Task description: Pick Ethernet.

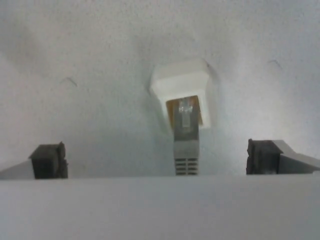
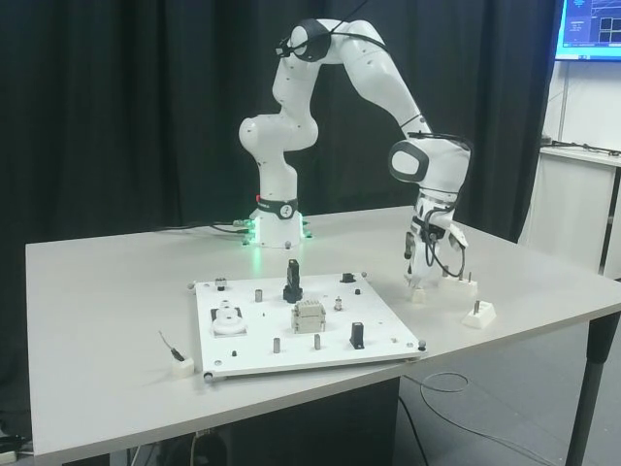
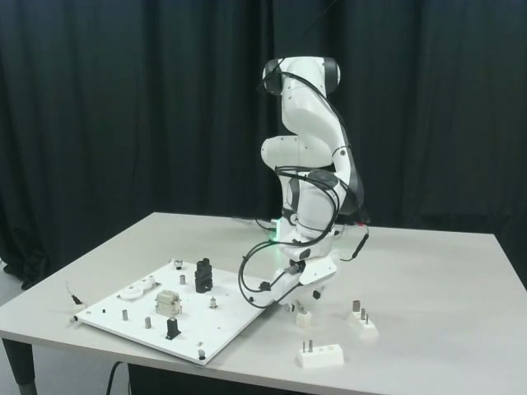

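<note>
the white arm (image 2: 364, 73) bends over the grey tabletop (image 2: 107, 291) and its gripper (image 2: 421, 264) hangs low, right above a small white holder (image 2: 418, 294) that stands on the tabletop just beside the white board (image 2: 301, 325). in the wrist view the ethernet plug (image 1: 186, 142) stands upright in this holder (image 1: 182, 90), between the two fingers (image 1: 48, 161), and they do not touch it. the fingers are apart, one on each side of the plug, with free space on both sides.

in the second room view the gripper (image 3: 309, 290) is over the same holder (image 3: 304, 318), near the board's (image 3: 156, 317) edge. a black cable (image 3: 251, 284) loops down from the wrist.

two more white holders stand on the tabletop near it: one with pins (image 3: 320, 352) close to the front edge, and one (image 3: 361, 321) a little further. on the board there are several small parts, a black block (image 2: 290, 280), a grey connector (image 2: 308, 316) and a white round piece (image 2: 228, 320). another small holder (image 2: 180, 366) with a thin wire sits at the other side of the board. behind all hangs a black curtain (image 3: 123, 99).
</note>
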